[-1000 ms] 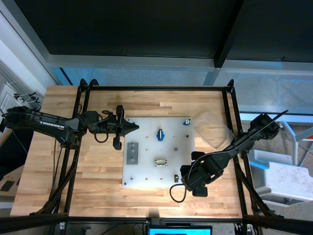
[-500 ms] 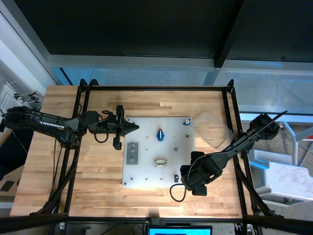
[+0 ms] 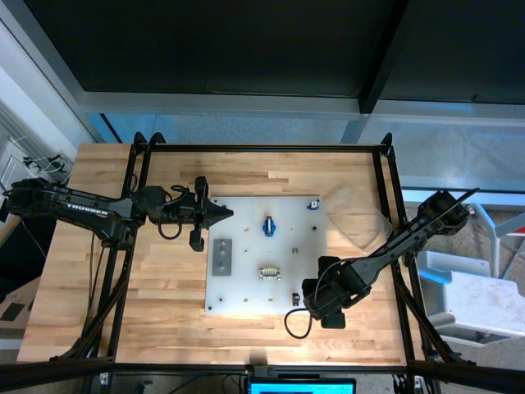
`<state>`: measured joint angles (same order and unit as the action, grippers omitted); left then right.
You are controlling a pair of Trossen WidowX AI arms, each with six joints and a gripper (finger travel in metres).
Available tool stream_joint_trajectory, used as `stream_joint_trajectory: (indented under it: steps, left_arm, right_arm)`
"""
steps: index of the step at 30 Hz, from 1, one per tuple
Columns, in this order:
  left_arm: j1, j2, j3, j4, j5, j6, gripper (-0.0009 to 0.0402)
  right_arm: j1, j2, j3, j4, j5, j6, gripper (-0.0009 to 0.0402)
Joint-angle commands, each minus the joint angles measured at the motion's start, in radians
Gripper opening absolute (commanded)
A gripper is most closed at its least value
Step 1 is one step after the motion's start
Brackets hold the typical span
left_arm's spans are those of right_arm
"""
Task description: Pick the 16mm bar from the taskboard and place it in the container
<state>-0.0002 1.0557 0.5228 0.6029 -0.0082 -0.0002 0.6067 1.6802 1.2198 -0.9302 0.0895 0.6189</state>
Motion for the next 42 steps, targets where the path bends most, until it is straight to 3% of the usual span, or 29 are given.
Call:
stream_joint_trajectory:
  steps: [1,28,33,42]
  left_arm:
    - [0.000,0.000,0.000,0.000,0.000,0.000,0.0000]
    - [0.000,0.000,0.000,0.000,0.000,0.000,0.0000]
    - [0.000,0.000,0.000,0.000,0.000,0.000,0.0000]
    - [0.000,0.000,0.000,0.000,0.000,0.000,0.0000]
  right_arm:
    - [0.000,0.000,-0.012,0.009,0.000,0.000,0.0240]
    - [0.000,0.067,-0.024,0.043,0.005,-0.050,0.0240]
    - [0.000,0.067,-0.055,0.091,-0.013,-0.048,0.0239]
    - [0.000,0.066,-0.061,0.098,-0.012,-0.048,0.0194]
